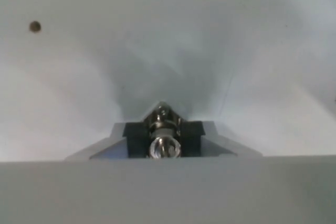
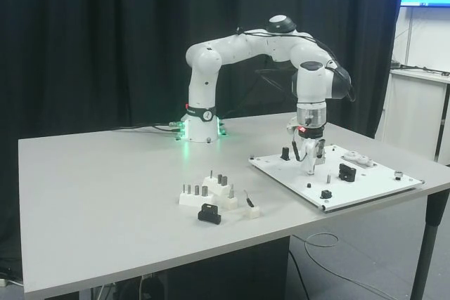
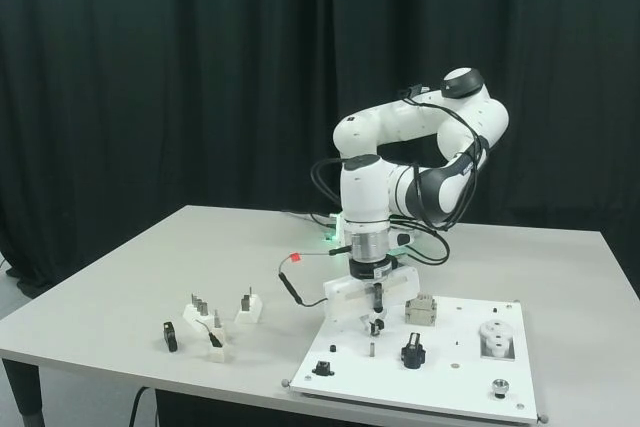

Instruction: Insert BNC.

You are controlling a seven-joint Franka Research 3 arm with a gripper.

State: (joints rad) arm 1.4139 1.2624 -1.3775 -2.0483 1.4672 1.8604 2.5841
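BNC connector (image 1: 165, 139) between the fingertips of the claw (image 1: 165, 145), clamped there above white board (image 3: 440, 367).

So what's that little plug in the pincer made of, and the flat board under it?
The plug looks like bare metal, shiny with bright glints, held in the pincer between black pads. The board is white and matt, perhaps painted metal or plastic; its look leaves that open.
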